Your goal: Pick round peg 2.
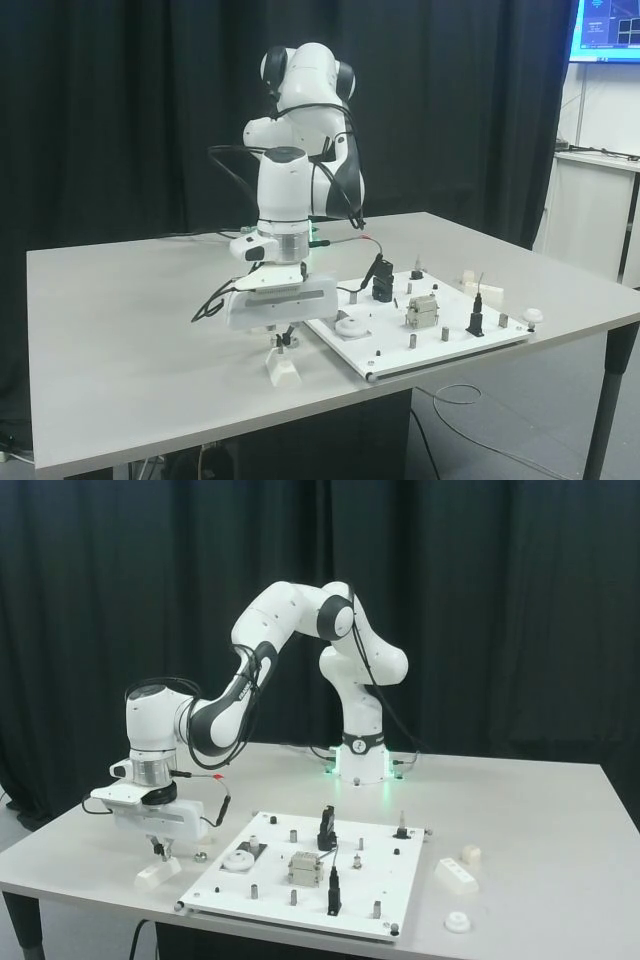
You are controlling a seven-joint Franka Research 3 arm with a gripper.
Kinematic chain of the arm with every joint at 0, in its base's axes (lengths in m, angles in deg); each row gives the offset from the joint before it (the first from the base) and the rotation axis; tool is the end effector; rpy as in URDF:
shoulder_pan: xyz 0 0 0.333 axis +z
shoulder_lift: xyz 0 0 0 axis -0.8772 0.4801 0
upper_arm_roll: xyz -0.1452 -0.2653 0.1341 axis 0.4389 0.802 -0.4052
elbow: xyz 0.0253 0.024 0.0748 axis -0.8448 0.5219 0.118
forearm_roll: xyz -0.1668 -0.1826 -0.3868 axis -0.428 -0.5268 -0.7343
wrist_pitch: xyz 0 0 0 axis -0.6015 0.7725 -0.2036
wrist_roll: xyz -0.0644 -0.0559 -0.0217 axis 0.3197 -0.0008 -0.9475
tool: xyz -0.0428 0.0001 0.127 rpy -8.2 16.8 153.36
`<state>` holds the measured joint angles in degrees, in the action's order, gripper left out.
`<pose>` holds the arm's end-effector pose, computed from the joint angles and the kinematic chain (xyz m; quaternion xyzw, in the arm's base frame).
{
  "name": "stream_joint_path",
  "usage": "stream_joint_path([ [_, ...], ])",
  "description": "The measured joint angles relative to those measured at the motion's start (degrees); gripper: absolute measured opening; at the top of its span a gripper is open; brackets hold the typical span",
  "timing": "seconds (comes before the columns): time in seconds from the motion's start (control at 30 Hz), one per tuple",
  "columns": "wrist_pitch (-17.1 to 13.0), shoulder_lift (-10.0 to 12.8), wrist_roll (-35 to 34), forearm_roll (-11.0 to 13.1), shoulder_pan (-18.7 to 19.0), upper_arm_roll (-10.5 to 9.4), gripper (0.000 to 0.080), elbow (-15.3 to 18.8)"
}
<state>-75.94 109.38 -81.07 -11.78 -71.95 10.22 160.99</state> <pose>0.6928 -0.3317 0.1590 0.9056 -0.4237 0.0161 0.0029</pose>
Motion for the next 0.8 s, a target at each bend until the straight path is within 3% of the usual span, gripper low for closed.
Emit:
stream_joint_path([
  [0.27,0.65,-0.76,0.0,0.0,0.08,0.02,0.0066,-0.24],
  [0.8,8.47,-5.05,0.0,-0.07,1.26,2.91,0.0065,-1.63],
])
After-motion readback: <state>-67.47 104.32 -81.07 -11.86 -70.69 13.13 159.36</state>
